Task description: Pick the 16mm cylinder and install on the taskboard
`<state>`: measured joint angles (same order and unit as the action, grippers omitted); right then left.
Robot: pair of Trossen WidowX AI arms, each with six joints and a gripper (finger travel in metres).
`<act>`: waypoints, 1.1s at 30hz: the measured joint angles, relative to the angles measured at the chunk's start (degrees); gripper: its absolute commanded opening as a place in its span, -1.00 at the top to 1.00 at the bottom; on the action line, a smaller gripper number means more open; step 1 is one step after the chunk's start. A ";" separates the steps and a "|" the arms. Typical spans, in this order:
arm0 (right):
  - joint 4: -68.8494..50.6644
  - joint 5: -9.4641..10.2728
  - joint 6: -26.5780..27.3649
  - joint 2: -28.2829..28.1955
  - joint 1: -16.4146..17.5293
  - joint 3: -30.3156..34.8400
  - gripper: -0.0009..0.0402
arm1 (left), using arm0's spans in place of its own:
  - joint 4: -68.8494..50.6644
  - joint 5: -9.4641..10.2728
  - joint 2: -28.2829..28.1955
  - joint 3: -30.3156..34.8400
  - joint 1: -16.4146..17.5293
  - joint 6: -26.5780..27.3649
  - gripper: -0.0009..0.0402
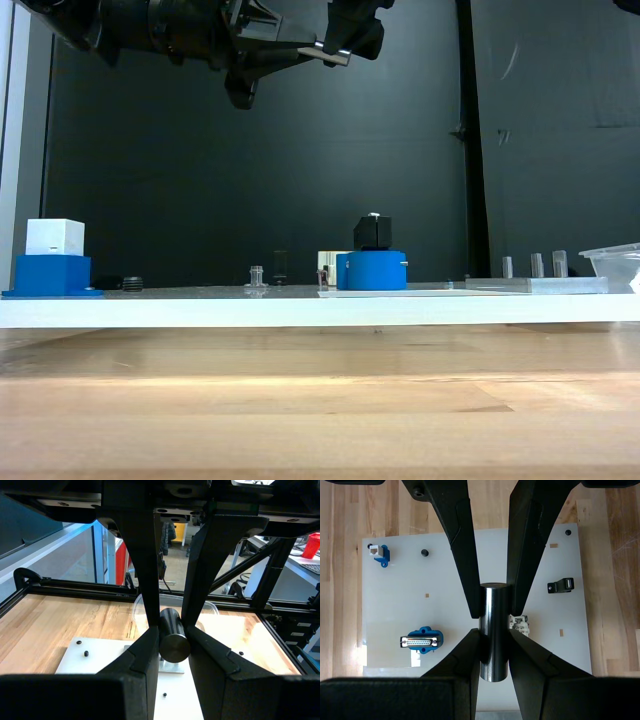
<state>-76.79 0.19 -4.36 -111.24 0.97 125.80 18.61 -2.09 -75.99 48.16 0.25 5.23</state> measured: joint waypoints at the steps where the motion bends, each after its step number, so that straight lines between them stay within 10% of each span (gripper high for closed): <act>1: -0.02 -0.02 0.00 0.00 0.00 0.00 0.91 | 0.00 0.00 0.00 0.00 0.00 0.02 0.75; 11: 0.46 -0.11 0.90 0.00 0.00 0.00 0.83 | -0.07 0.02 0.02 0.00 0.04 -0.02 0.92; 24: 1.70 -0.79 2.54 0.15 -0.11 -0.26 -0.05 | -0.20 0.00 0.02 0.02 0.04 -0.04 0.92; 33: 2.10 -0.72 2.58 3.32 -0.09 -3.96 -0.22 | -0.07 0.00 0.02 0.02 0.04 -0.04 0.92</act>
<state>-74.70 -0.54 -1.78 -107.92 0.89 121.84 18.55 -2.09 -75.96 48.18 0.30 5.19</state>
